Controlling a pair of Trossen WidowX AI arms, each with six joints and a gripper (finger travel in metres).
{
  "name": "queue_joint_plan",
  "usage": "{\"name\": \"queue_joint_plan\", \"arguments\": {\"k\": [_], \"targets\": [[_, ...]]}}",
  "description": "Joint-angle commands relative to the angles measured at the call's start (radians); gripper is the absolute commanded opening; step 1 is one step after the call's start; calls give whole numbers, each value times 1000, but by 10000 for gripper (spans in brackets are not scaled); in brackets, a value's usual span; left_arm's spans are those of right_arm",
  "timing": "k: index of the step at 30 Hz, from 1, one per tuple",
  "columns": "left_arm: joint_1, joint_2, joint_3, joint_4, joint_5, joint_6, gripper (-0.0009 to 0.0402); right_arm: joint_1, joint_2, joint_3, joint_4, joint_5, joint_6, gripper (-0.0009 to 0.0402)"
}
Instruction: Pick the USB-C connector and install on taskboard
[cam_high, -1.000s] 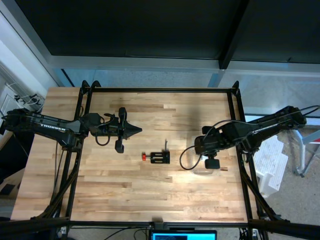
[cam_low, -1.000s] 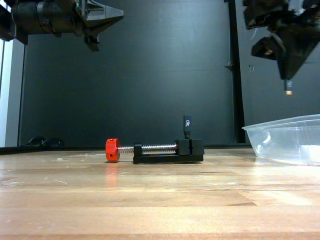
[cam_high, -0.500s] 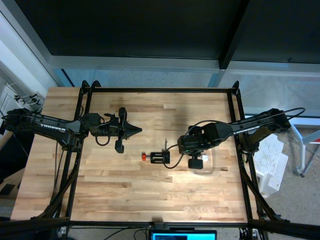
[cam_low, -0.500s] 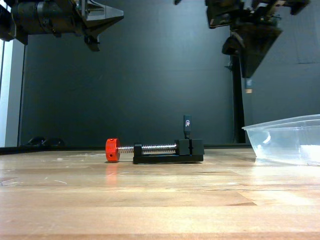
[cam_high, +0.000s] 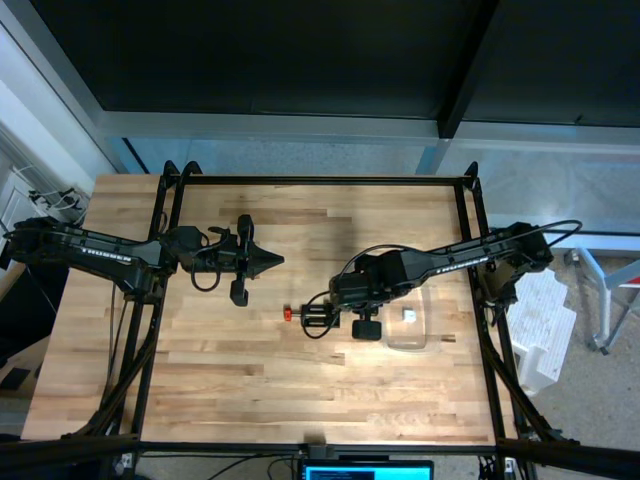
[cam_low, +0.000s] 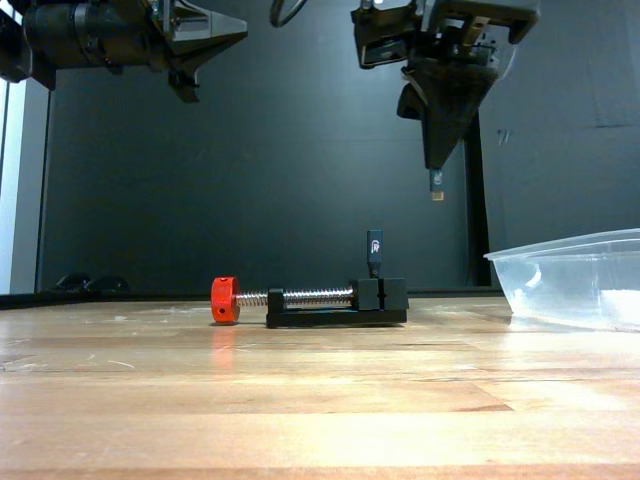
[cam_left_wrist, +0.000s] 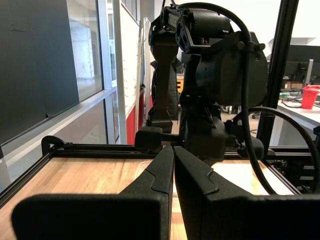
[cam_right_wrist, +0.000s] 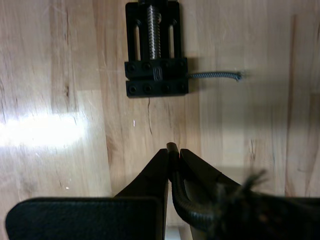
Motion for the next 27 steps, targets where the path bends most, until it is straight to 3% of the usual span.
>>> {"name": "queue_joint_plan", "arguments": {"k": [1,17,27], "targets": [[0,0,0,0,0,0,0,0,26,28,0,0,0,0],[0,0,0,0,0,0,0,-15,153,144,22,0,-47,0],[0,0,0,0,0,0,0,-16,182,170,29,0,-68,0]]}}
